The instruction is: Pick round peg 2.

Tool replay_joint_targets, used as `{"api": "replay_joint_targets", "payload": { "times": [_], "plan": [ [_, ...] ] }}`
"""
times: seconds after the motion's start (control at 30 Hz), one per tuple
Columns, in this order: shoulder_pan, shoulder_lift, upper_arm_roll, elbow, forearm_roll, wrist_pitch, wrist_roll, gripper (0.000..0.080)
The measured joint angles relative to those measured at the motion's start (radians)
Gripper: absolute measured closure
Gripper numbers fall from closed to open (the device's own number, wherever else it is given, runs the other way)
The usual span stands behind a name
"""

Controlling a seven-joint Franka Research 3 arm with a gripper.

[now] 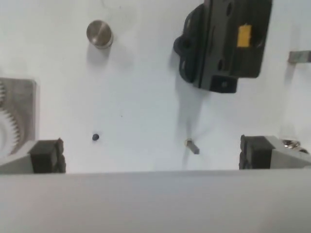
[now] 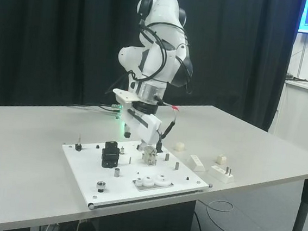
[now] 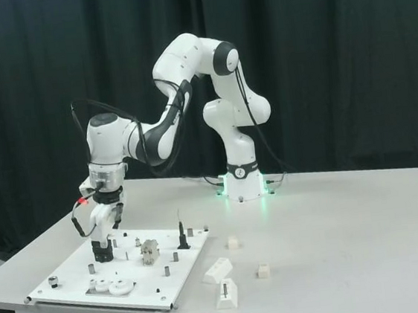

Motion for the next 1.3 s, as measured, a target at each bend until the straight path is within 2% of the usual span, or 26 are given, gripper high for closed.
{"api": "replay_joint_targets", "payload": {
  "times": [0.67,1.3],
  "plan": [
    [-0.001,-0.046,-0.018,0.000,-0.052,-0.017,-0.001,0.0003],
    [-0.014,-0.058,-0.026,0.014,-0.078,-0.018,-0.054,0.0003]
  ]
}}
